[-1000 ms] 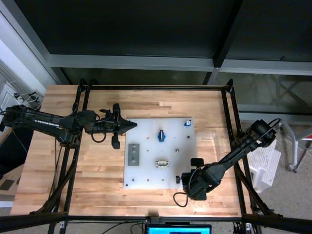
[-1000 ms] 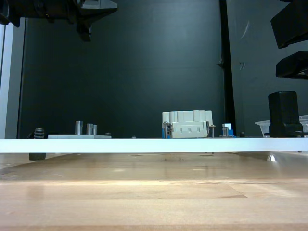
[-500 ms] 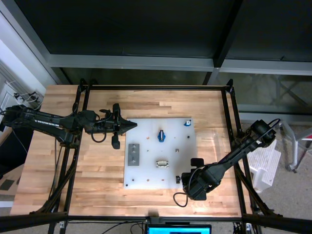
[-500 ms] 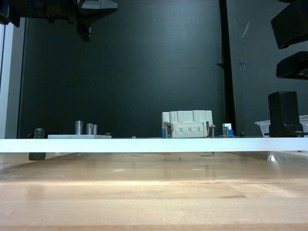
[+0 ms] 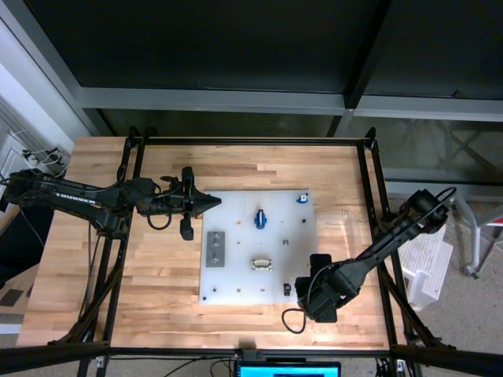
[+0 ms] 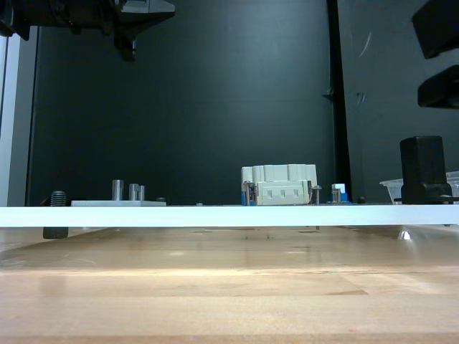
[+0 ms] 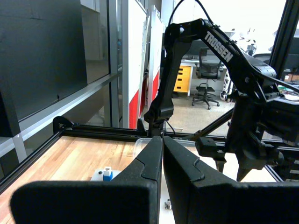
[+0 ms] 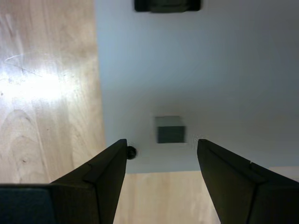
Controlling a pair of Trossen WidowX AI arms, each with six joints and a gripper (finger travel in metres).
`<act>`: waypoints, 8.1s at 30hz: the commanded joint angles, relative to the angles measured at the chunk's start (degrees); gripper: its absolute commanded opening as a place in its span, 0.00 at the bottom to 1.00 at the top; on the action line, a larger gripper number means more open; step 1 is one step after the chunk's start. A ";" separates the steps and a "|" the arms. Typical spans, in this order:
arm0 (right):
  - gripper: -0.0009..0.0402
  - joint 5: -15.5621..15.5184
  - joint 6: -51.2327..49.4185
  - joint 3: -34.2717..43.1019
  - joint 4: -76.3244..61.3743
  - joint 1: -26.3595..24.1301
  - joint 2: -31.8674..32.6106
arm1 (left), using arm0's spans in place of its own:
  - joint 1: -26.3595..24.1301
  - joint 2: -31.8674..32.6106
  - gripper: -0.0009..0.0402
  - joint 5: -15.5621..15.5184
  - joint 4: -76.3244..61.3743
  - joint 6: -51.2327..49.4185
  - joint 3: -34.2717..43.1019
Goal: Pick the 16mm bar and install on taskboard
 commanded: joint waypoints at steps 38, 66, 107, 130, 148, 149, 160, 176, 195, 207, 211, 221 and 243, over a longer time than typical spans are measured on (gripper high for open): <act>0.53 2.58 -2.19 -0.66 -2.86 -1.68 -13.16 | 0.02 0.02 0.02 0.00 0.02 0.00 0.00; 0.08 2.47 -35.01 -17.84 29.24 -30.47 -43.08 | 0.02 0.02 0.02 0.00 0.02 0.00 0.00; 0.02 -7.15 -37.44 -38.38 72.74 -43.80 -50.86 | 0.02 0.02 0.02 0.00 0.02 0.00 0.00; 0.02 -6.99 -37.64 -38.07 72.61 -43.82 -50.84 | 0.02 0.02 0.02 0.00 0.02 0.00 0.00; 0.02 -6.99 -37.64 -38.07 72.57 -43.80 -50.84 | 0.02 0.02 0.02 0.00 0.02 0.00 0.00; 0.02 -6.99 -37.64 -38.07 72.57 -43.82 -50.84 | 0.02 0.02 0.02 0.00 0.02 0.00 0.00; 0.02 -6.99 -37.64 -38.07 71.82 -43.82 -50.84 | 0.00 0.02 0.02 0.00 0.02 0.00 0.00; 0.02 -6.99 -37.64 -38.14 70.90 -43.82 -50.84 | 0.00 0.02 0.02 0.00 0.02 0.00 0.00; 0.02 -6.99 -37.64 -38.14 70.90 -43.82 -50.84 | 0.02 0.02 0.02 0.00 0.02 0.00 0.00; 0.02 -6.99 -37.64 -38.14 70.90 -43.82 -50.84 | 0.02 0.02 0.02 0.00 0.02 0.00 0.00; 0.02 -6.99 -37.64 -38.14 70.90 -43.80 -50.84 | 0.00 0.02 0.02 0.00 0.02 0.00 0.00; 0.02 -6.99 -37.66 -38.14 70.90 -43.82 -50.84 | 0.00 0.02 0.02 0.00 0.02 0.00 0.00; 0.02 -6.99 -37.64 -38.14 70.90 -43.80 -50.84 | 0.02 0.02 0.02 0.00 0.02 0.00 0.00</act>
